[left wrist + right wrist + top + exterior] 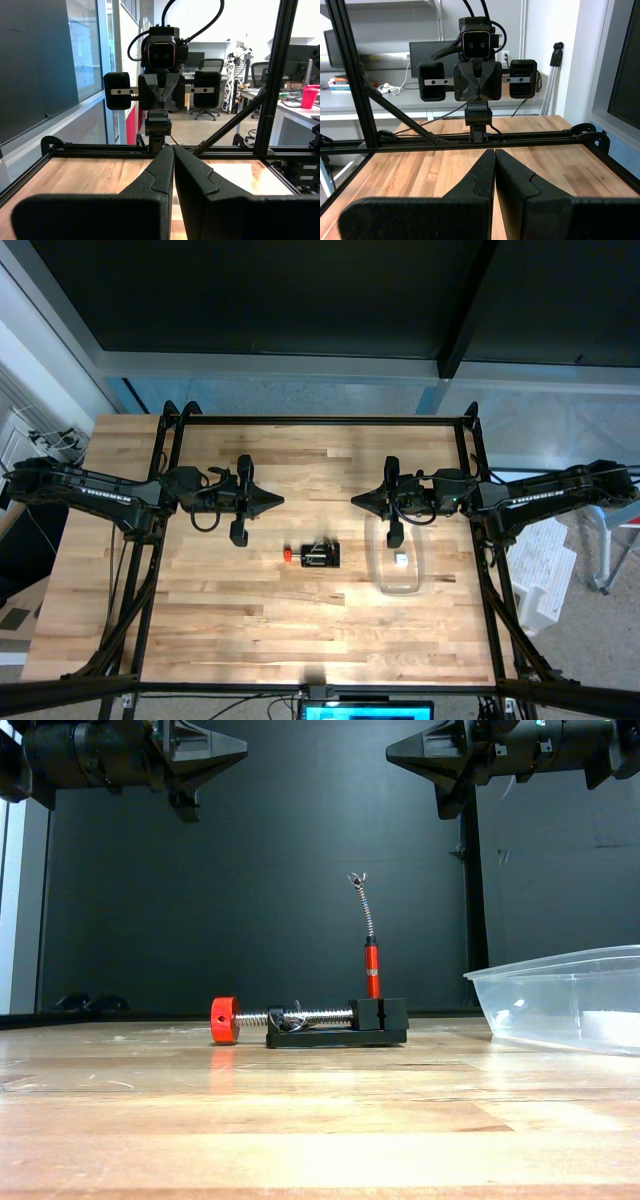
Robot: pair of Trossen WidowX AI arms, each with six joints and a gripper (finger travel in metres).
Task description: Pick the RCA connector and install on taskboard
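Both arms hang high over the table (200, 590). The left gripper (281, 501) and right gripper (353, 501) face tip to tip, well apart, fingers pressed together on nothing. The taskboard (322, 556) sits below the gap, red knob (288, 554) toward the left arm. A clear tray (400, 592) with a white cube (400, 559) is near its right. I can't pick out the RCA connector; it is too small.

The black, red-knobbed taskboard (322, 556) lies flat.

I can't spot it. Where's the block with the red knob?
High view: the taskboard sits mid-table, left of the clear tray, nearside of the gap between the left gripper and right gripper.
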